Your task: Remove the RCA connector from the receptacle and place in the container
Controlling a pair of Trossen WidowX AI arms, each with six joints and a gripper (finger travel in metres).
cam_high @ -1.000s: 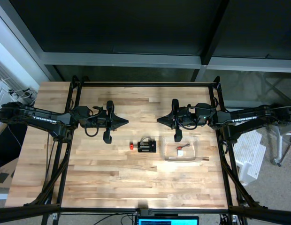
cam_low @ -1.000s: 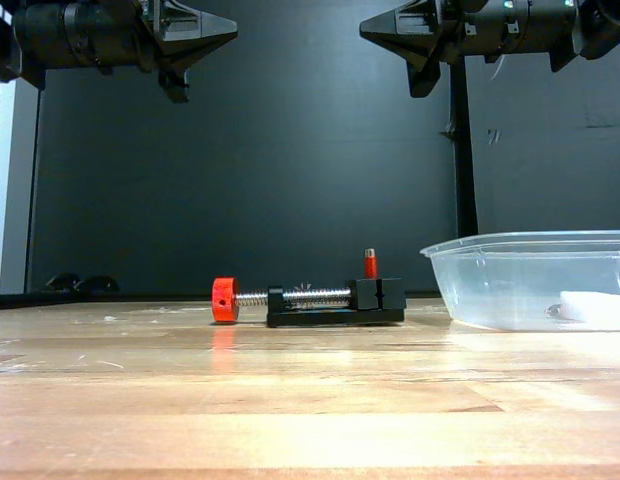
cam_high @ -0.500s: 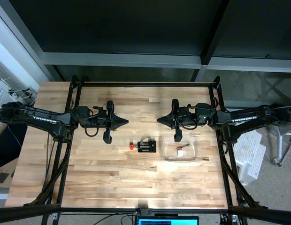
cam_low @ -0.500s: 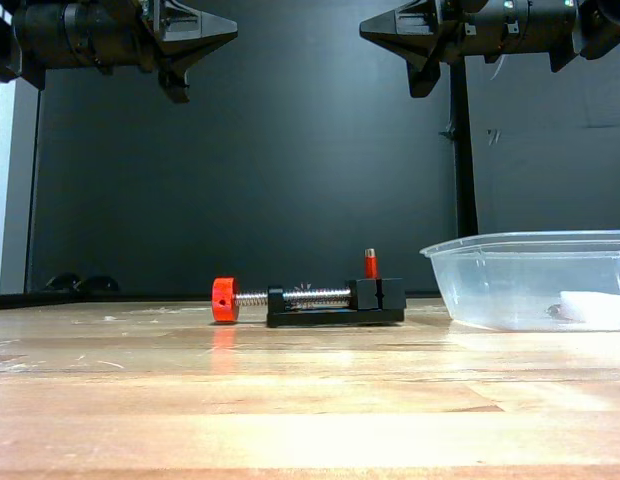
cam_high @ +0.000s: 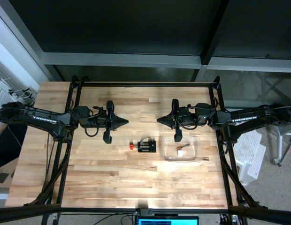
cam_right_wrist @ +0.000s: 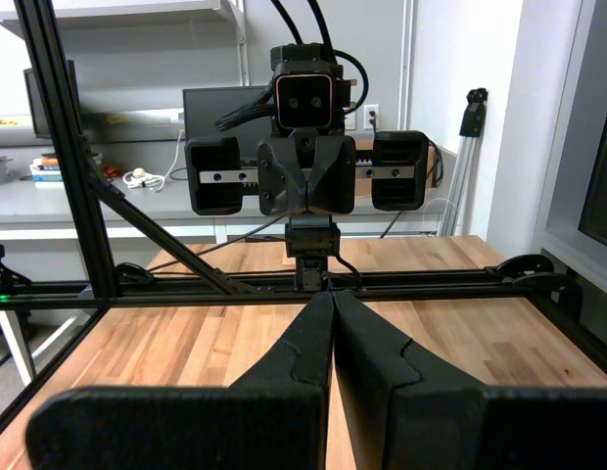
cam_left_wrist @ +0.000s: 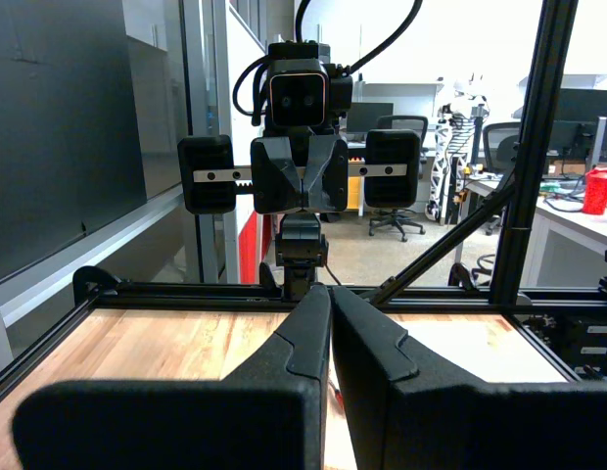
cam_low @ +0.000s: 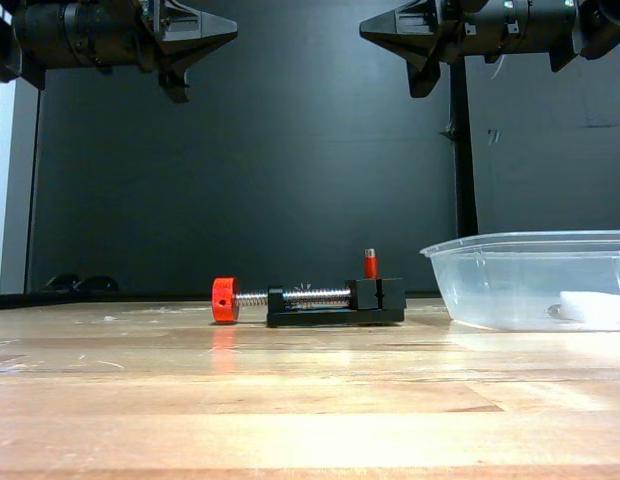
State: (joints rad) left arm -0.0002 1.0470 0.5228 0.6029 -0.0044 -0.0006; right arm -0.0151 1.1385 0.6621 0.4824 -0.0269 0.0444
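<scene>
While left claw (cam_high: pixel 127 122) faces right claw (cam_high: pixel 157 120), container's (cam_low: pixel 510 285) cropped.

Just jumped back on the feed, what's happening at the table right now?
Nothing is being handled at this moment. The left tool and right tool both hang shut, high above the table, pointing at each other. The red plug stands upright in the black fixture, not yet pulled. The clear tray sits beside the fixture on the right arm's side, with a small white piece in it.
</scene>
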